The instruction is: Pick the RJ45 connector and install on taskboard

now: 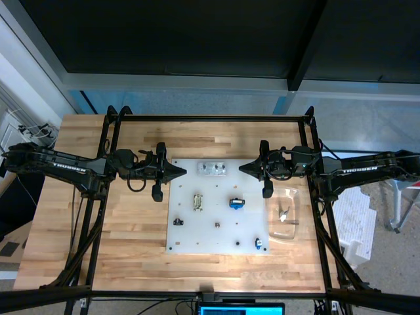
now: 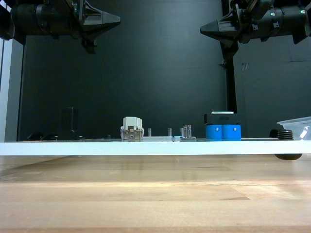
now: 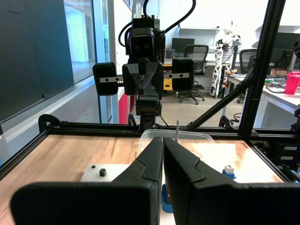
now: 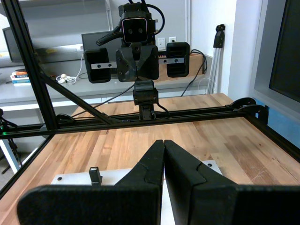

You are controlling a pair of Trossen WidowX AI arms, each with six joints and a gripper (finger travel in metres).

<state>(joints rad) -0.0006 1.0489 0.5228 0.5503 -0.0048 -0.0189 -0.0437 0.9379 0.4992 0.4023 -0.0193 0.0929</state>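
Soft, even light. Low view: near worktop (image 2: 155, 204) blurry, left tool (image 2: 115, 20) dark at upper left, right tool (image 2: 204, 30) dark at upper right.

Taskboard (image 1: 197, 239) frame centre on table (image 1: 138, 236); tray (image 1: 296, 226) just beside its right edge, RJ45 connector (image 1: 283, 213) inside. Left pincer (image 1: 182, 172) and right pincer (image 1: 243, 168) above board's far corners, tips facing.

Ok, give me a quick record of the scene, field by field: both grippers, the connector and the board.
left gripper: raised near the far left corner of the taskboard, fingers shut, empty
right gripper: raised near its far right corner, fingers shut, empty
RJ45 connector: lying in the clear tray, right of the taskboard
progress: connector not yet picked
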